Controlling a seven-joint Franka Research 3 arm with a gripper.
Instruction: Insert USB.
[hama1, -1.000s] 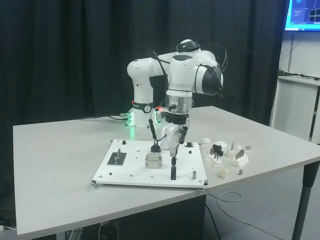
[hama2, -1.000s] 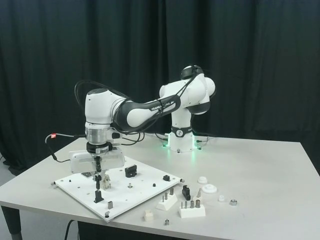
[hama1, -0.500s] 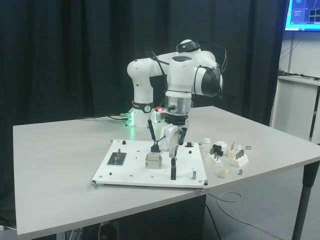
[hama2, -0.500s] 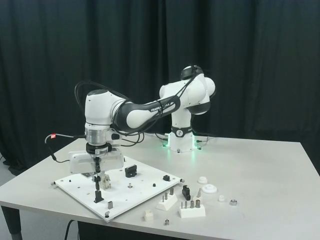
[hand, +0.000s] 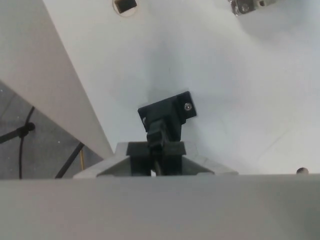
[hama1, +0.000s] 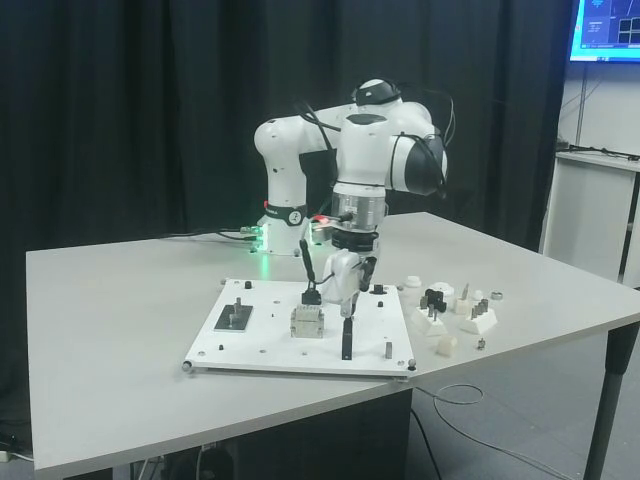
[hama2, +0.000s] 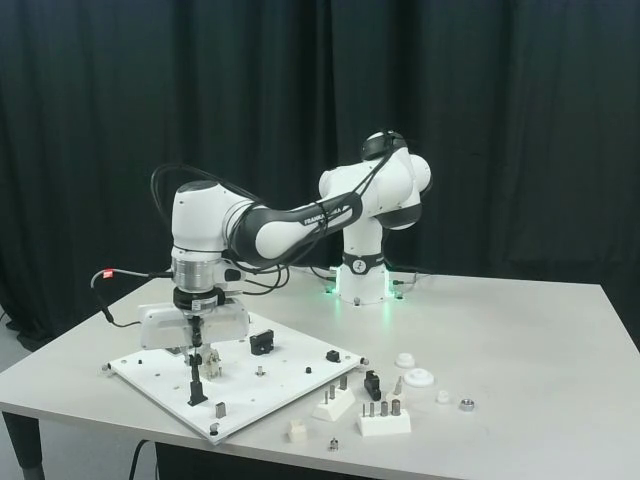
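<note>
My gripper (hama1: 346, 316) (hama2: 193, 356) points straight down over the near part of the white board (hama1: 262, 345) (hama2: 150, 385). It is shut on a black USB plug (hand: 157, 131) (hama1: 346, 330), which hangs upright between the fingers. Directly under the plug stands a small black socket block (hand: 170, 111) (hama1: 345, 352) (hama2: 196, 396). In the wrist view the plug's tip meets the block's top, but I cannot tell how deep it sits. The gripper (hand: 156, 152) shows at the lower middle of that view.
On the board are a grey metal block (hama1: 307, 322), a black plate (hama1: 233, 317) and several small pegs. White holders with small parts (hama1: 470, 315) (hama2: 382, 420) lie on the grey table beside the board. A black cable (hama1: 303, 262) hangs by the wrist.
The wrist and upper arm have shifted very slightly. The plug stays held over the socket block.
</note>
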